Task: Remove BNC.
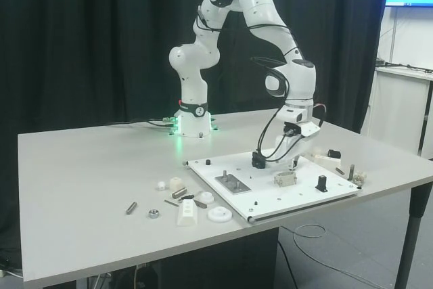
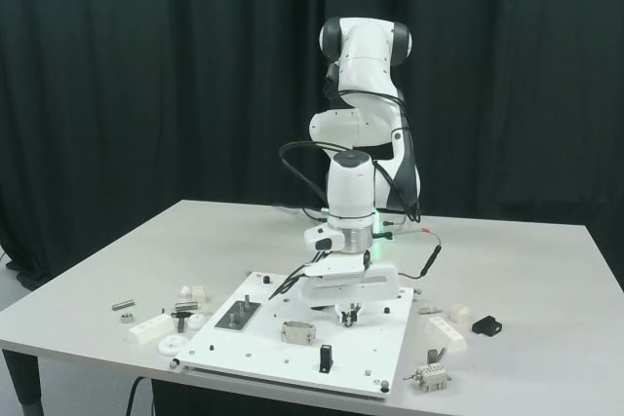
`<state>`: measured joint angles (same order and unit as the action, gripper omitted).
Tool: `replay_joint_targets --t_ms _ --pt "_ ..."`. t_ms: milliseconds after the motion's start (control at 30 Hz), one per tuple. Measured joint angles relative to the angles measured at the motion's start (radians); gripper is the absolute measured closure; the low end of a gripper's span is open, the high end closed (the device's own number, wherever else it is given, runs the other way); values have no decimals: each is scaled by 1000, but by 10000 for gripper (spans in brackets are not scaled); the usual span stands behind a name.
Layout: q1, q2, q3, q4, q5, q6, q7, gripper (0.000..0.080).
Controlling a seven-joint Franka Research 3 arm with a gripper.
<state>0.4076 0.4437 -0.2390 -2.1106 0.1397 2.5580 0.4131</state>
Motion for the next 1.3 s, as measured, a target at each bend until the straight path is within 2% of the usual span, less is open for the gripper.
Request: replay_joint_targets --t_ms 300,867,1100,1300 --pt "0 0 0 0 0 -1 -86 682" --pt "-1 2 0 5 0 -11 -396 682" --pt "-1 2 0 6 0 -13 -464 682" --pt "-2 2 0 7 0 -14 -467 682"
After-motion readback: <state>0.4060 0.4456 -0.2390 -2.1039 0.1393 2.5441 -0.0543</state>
